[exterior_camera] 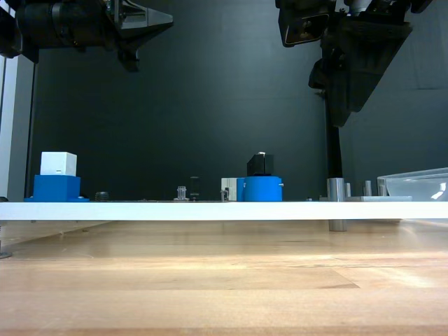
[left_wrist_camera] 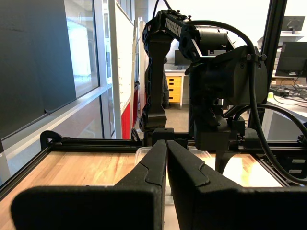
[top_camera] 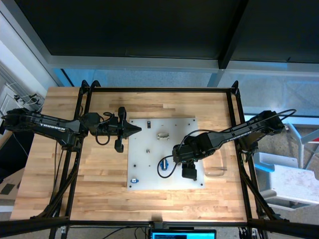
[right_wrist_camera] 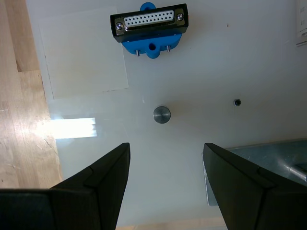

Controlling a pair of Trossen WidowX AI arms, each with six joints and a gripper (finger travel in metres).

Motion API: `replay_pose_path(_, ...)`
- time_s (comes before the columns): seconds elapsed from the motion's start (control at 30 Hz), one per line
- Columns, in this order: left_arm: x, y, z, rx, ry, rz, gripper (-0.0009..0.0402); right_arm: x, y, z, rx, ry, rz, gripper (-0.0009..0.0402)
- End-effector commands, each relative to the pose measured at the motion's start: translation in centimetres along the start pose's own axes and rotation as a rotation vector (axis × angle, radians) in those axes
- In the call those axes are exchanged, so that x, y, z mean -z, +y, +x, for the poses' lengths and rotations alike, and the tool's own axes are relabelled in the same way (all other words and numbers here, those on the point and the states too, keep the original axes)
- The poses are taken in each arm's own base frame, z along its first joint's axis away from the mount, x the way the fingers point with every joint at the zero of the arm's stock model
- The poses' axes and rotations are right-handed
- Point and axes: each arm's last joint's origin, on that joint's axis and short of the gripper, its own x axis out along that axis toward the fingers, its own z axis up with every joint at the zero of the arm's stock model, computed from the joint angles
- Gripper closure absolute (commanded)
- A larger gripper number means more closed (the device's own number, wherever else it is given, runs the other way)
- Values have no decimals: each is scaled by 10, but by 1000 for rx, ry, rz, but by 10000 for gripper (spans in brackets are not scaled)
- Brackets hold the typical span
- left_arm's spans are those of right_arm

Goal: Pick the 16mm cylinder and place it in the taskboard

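High: above 6 o'clock edge of tabletop (top_camera: 99,189), facing 12. Low: level, same taskboard (exterior_camera: 210,210) edge-on. Wrist cams: left hand (left_wrist_camera: 166,146), at taskboard's 9, looks level toward 3; right hand (right_wrist_camera: 165,153), over its 4, looks straight down, close.

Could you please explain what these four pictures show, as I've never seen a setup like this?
These are two robot arms on a wooden table, filmed from four places: above, table height, and a camera on each wrist. Between them lies the taskboard, a white plate carrying a blue connector and other fittings; a clear tray sits at its right edge. The left gripper is shut and empty, parked in the air near the board's left edge. The right gripper hangs open above the board, holding nothing. Just below it a small metal cylinder stands upright in the board.
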Motion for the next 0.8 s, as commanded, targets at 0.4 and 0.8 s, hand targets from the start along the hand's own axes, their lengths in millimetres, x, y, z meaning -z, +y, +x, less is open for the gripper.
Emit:
replay_pose_path(0.4, 0, 0, 0, 0, 0, 0, 393, 0, 0, 0, 0, 0, 0, 181)
replay_pose_path(0.8, 0, 0, 0, 0, 0, 0, 393, -1, 0, 0, -3, -7, 0, 181)
